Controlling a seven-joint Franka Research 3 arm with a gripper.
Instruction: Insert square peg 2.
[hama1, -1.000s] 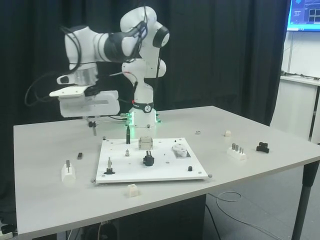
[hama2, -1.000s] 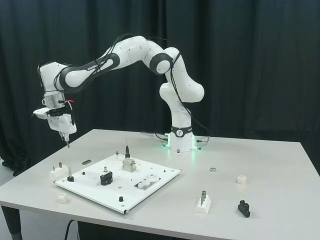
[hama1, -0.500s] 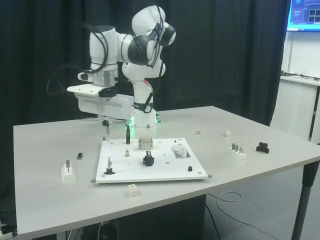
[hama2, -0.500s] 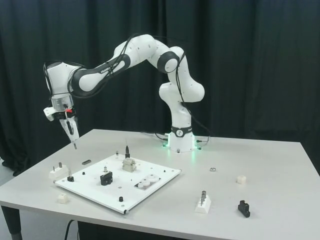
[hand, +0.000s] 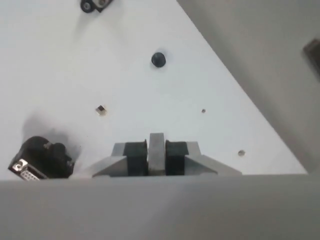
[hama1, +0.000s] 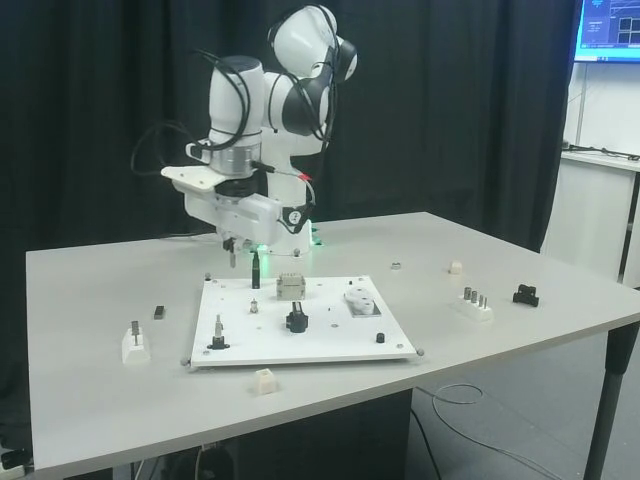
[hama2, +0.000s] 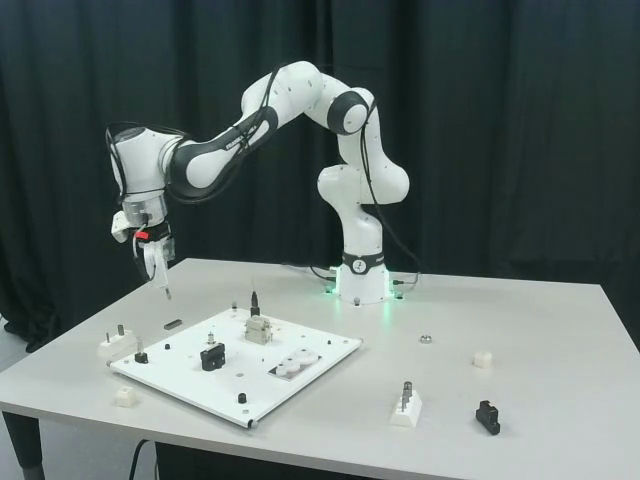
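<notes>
Now the arm (hama1: 290, 100) reaches out over the grey worktop (hama1: 100, 290), and its hand (hama1: 229, 248) hangs above the rear left corner of the white board (hama1: 330, 335), well clear of the surface. The hand is clamped on square peg 2 (hand: 156, 154), a slim grey bar standing upright between the two black pads, as the wrist view shows. This looks like the carry toward the socket, with the insertion itself not yet begun. A small square opening (hand: 101, 110) in the board, a short way ahead of the fingertips, is probably the target, though it is too small to be sure. To do the step well, the hand should travel level until the peg sits straight over the opening, turn so the flat sides match the socket's sides, then descend slowly and vertically, giving way a little if the corners catch. It should keep clear of the black connector (hand: 37, 160) on the board.

As for holders, a white block (hama1: 474, 303) right of the board carries several upright pegs, and a smaller white block (hama1: 135, 345) left of the board holds one.
</notes>
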